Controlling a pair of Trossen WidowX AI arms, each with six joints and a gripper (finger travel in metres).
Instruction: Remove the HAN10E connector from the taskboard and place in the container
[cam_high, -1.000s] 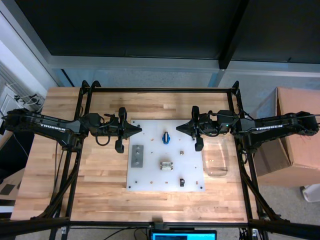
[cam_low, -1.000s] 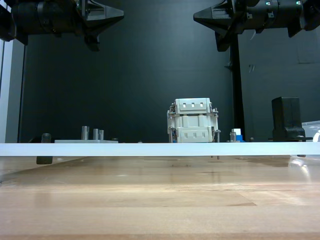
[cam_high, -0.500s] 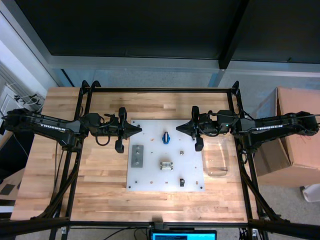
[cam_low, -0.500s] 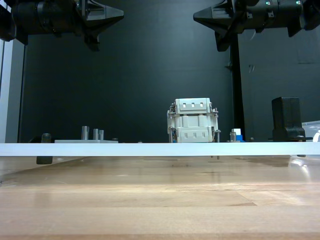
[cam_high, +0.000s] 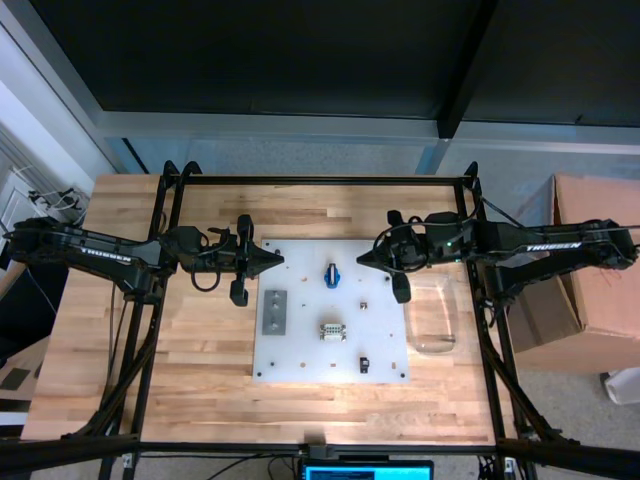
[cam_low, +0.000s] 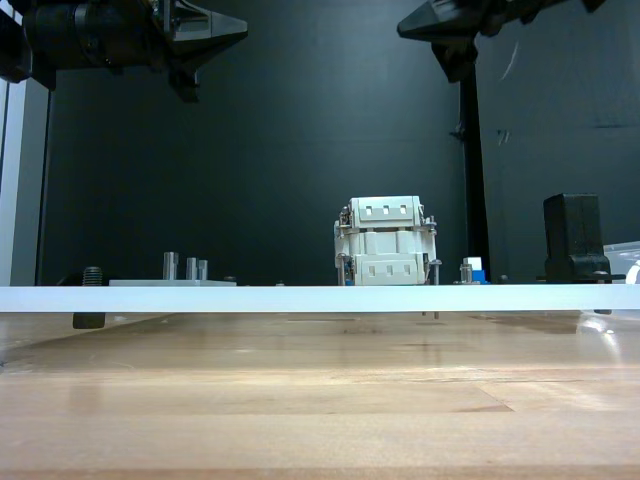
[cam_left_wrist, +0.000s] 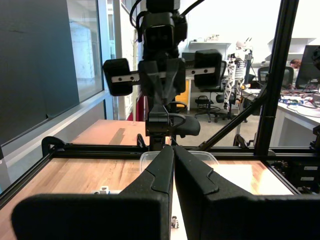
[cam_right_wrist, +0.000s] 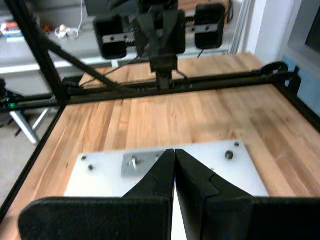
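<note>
The HAN10E connector, beige and grey, stands upright in its seat on the white taskboard; the low view shows the connector level on the board. My left gripper hovers over the board's far left corner, shut and empty, high above the board in the low view. My right gripper hovers over the far right part of the board, also shut and empty, with its tip near the low view's upper edge. Each wrist view shows its fingers pressed together. The clear container lies just right of the board.
On the board sit a grey plate with pins, a blue part and a small black block. A black frame borders the table. A cardboard box stands off the right edge.
The right arm has risen in the low view and its gripper tip has drawn slightly to the right. The left arm and the connector have not moved.
</note>
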